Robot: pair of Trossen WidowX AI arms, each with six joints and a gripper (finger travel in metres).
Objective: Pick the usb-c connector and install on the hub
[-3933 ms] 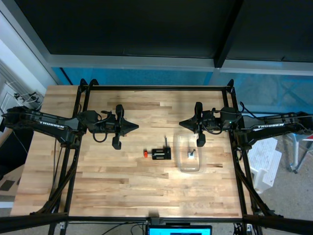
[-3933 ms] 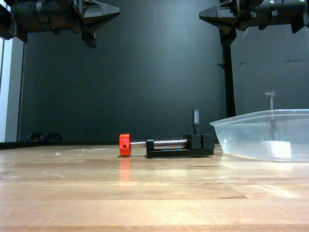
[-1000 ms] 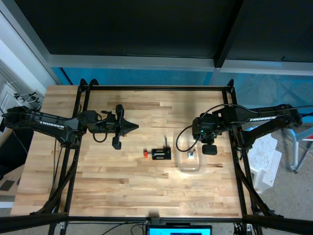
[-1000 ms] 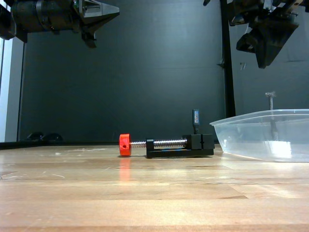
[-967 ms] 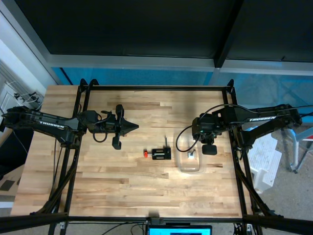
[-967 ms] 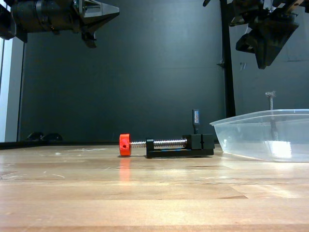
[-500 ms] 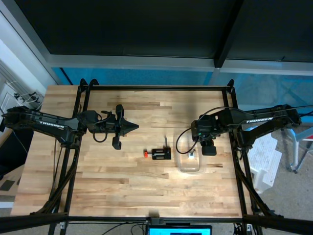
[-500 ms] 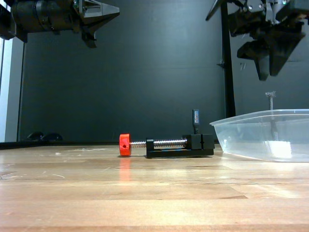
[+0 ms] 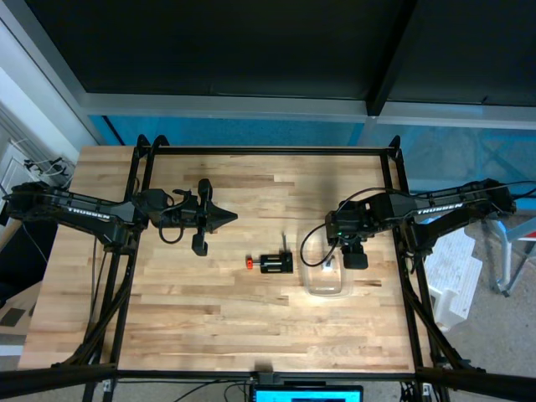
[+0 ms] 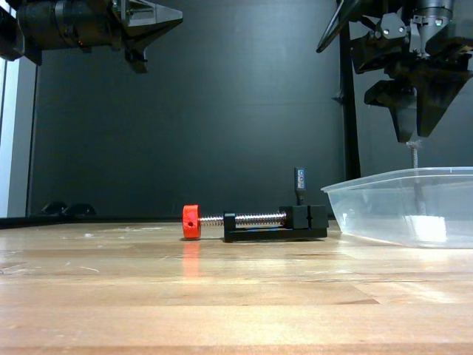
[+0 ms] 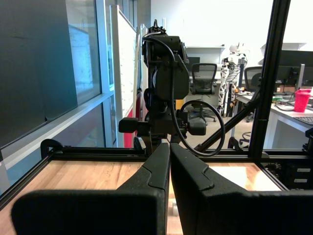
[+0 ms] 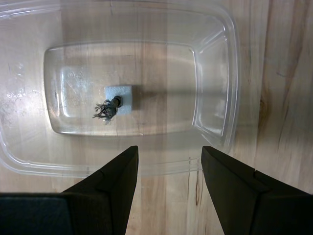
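Fingers of the right gripper are hovering spread, empty, above the unpicked connector, while the left gripper is idling, fingers pressed together, beyond the waiting hub.

The black jointed left arm reaches in level from the left edge of the high view. Its left tool points toward the middle of the frame, left of centre. In the low view this tool shows in the upper left corner, lying horizontal. Its two dark fingers are pressed flat together with no gap between them. The black right arm stretches in from the right edge of the high view. Its wrist is bent downward, so the right tool points straight down in the upper right of the low view. Its fingers are spread wide apart and hold nothing.
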